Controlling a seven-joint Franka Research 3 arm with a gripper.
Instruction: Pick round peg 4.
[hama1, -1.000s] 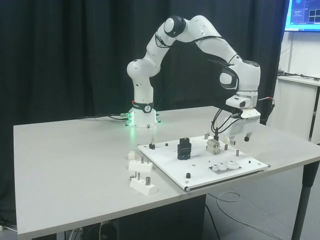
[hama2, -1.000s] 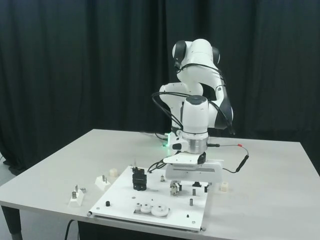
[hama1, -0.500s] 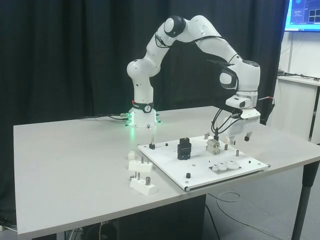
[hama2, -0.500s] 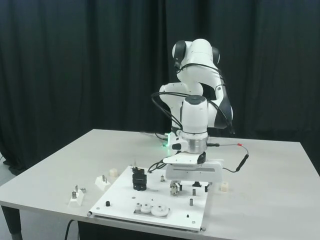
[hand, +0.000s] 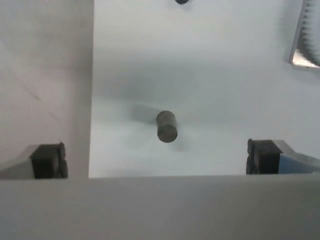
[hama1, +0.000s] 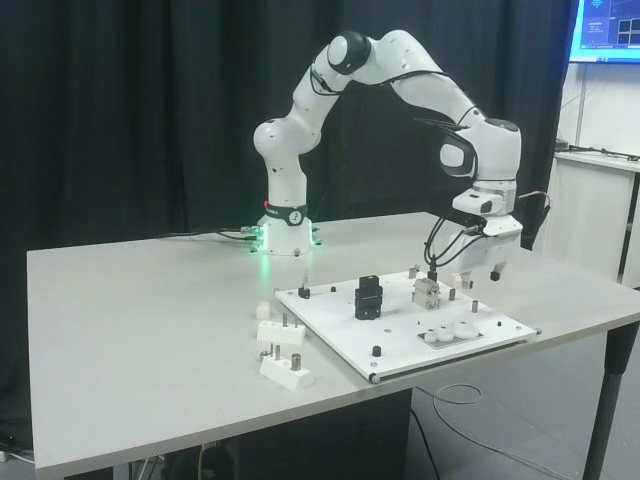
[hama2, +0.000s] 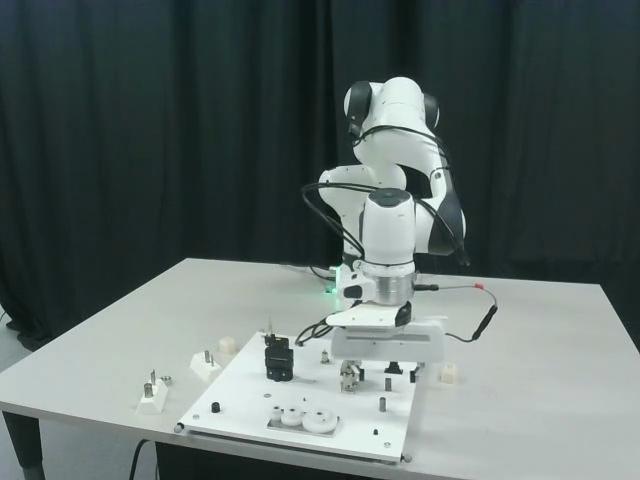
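Round peg 4 (hand: 166, 126) is a short grey cylinder standing upright on the white board (hand: 210, 75), close to the board's edge. In the room views the peg (hama1: 474, 306) (hama2: 382, 403) sits near the board's outer side. My gripper (hand: 156, 159) hangs above it, open, with the black fingertips (hand: 48, 161) wide apart on either side and nothing between them. In the room views the gripper (hama1: 480, 277) (hama2: 400, 377) hovers a short way over the board, apart from the peg.
On the board (hama1: 400, 340) stand a black connector block (hama1: 367, 298), a small grey part (hama1: 426, 292) and white gears (hama1: 450, 332) on a metal plate (hand: 306, 42). White blocks with pegs (hama1: 285, 368) lie on the grey table (hama1: 140, 330) beside the board.
The gripper has risen slightly above the board. It stays open, and the peg has not moved.
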